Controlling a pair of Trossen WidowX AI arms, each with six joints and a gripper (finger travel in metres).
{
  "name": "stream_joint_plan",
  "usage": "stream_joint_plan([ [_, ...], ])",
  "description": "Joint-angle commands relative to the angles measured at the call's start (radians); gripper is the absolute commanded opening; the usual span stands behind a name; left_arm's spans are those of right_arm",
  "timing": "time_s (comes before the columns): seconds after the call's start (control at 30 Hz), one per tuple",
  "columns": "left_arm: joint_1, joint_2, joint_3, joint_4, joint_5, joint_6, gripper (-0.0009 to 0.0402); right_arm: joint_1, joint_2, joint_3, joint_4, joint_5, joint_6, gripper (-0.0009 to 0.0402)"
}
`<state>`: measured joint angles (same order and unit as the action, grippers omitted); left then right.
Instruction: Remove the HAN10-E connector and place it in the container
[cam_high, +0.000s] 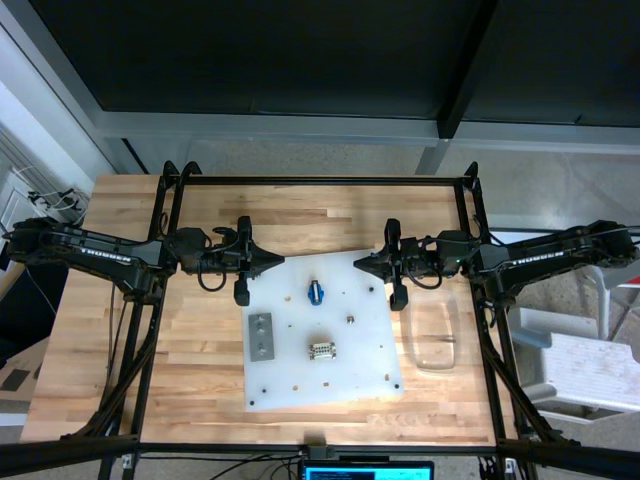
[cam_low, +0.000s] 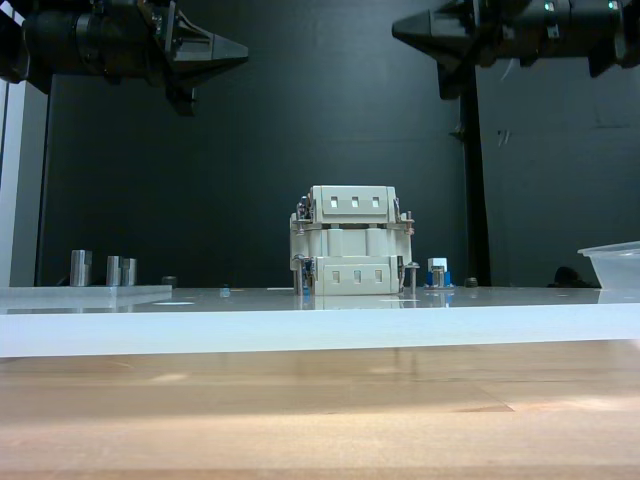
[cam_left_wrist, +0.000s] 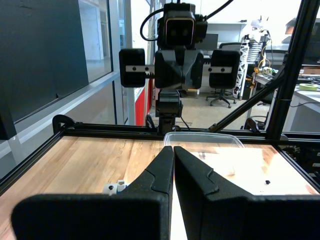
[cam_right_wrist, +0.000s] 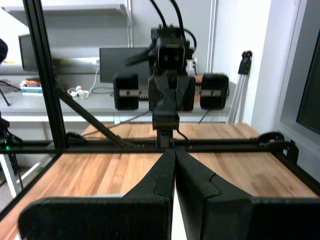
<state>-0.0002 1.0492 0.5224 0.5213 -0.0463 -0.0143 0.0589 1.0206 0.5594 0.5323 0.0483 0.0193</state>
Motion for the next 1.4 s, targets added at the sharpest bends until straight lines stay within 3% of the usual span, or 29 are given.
stream_joint_plan([
  [0.03,0.0,0.0,0.0,0.0,0.0,0.0,0.0,0.003,0.002,0.052,-0.06,-0.007,0.001,0.0],
  [0.1,0.0,0.0,0.0,0.0,0.0,0.0,0.0,0.003,0.002,0.103,-0.143,-0.027,0.0,0.0],
  [0.57,0.0,0.0,0.0,0.0,0.0,0.0,0.0,0.022,0.051,0.513,-0.785,-0.024,0.037,0.0],
  [1.03,0.0,0.0,0.0,0.0,0.0,0.0,0.0,0.111,0.375,0.921,-1.248,-0.024,0.051,0.0],
  [1.4,0.0,0.0,0.0,0.0,0.0,0.0,0.0,0.156,0.586,1.135,-1.445,-0.024,0.055,0.0],
])
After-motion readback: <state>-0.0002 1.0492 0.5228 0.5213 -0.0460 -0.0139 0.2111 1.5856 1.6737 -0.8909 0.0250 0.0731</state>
